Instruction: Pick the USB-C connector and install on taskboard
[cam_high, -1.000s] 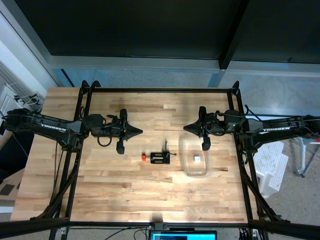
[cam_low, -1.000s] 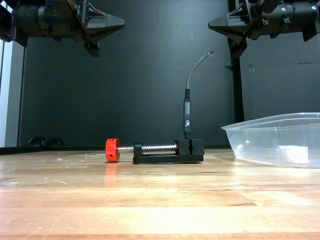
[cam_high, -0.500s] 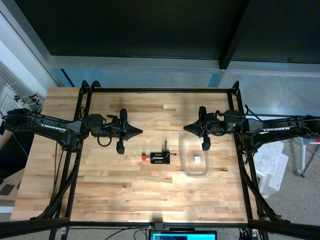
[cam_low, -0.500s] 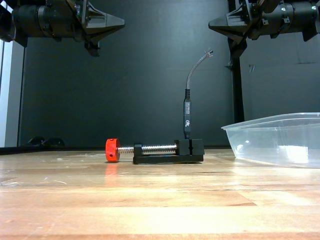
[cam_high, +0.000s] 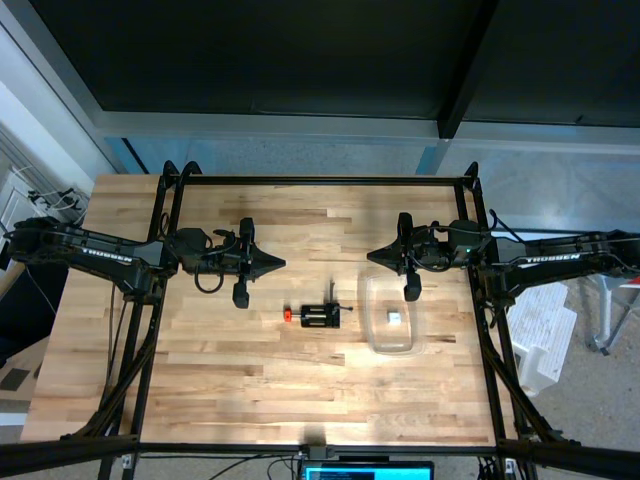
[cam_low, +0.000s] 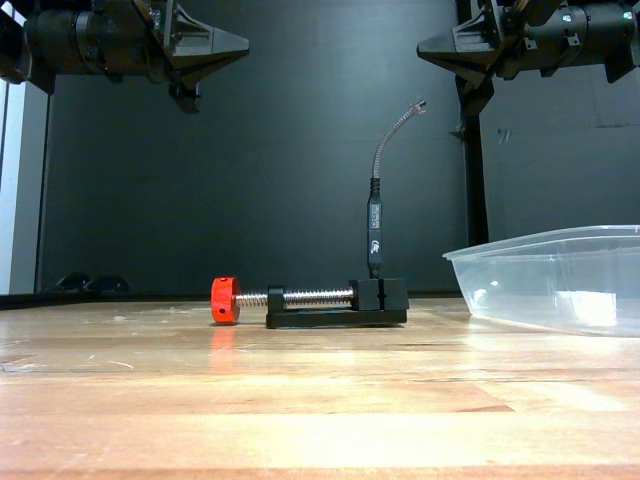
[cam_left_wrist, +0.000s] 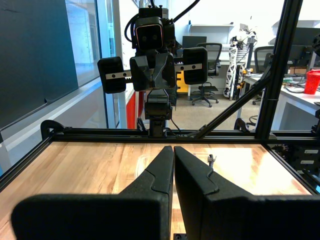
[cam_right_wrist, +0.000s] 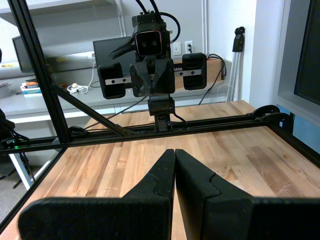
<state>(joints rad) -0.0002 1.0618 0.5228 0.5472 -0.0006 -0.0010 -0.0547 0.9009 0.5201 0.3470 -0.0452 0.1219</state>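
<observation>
Nothing has moved: left gripper (cam_high: 281, 264) and right gripper (cam_high: 372, 257) hover parked, fingers together; USB-C connector (cam_low: 373, 228) stands upright in taskboard (cam_low: 335, 303), suggesting installation is complete.

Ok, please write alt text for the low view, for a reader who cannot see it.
A black taskboard with a red-orange knob lies on a wooden table, the USB-C connector standing upright at its other end, a clear tray to the right. High above, the left pincer and right pincer, both shut, point toward each other.

"TROSSEN" on left arm (cam_high: 95, 253) and right arm (cam_high: 550, 256)
</observation>
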